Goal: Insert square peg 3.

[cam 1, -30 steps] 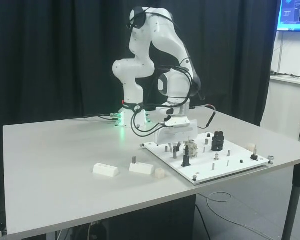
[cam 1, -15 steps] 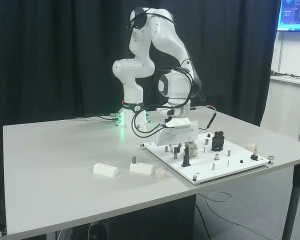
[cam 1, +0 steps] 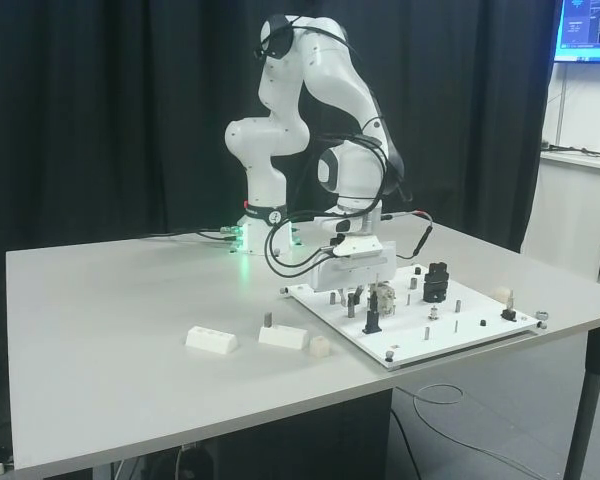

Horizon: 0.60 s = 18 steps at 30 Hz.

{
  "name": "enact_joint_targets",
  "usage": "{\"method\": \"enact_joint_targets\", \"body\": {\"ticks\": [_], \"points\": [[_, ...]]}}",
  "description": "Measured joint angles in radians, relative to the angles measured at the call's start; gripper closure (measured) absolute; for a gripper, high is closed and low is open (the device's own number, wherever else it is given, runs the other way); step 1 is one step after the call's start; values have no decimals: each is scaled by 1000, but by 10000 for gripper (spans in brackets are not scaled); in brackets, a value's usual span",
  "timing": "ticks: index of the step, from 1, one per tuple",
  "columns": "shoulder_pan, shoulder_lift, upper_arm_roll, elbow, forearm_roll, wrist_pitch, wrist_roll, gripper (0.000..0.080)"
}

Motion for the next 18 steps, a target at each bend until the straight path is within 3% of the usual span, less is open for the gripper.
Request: {"method": "enact_joint_targets", "body": {"ticks": [18], "points": [[2,5,0,6,-1,8,-10,689]]}}
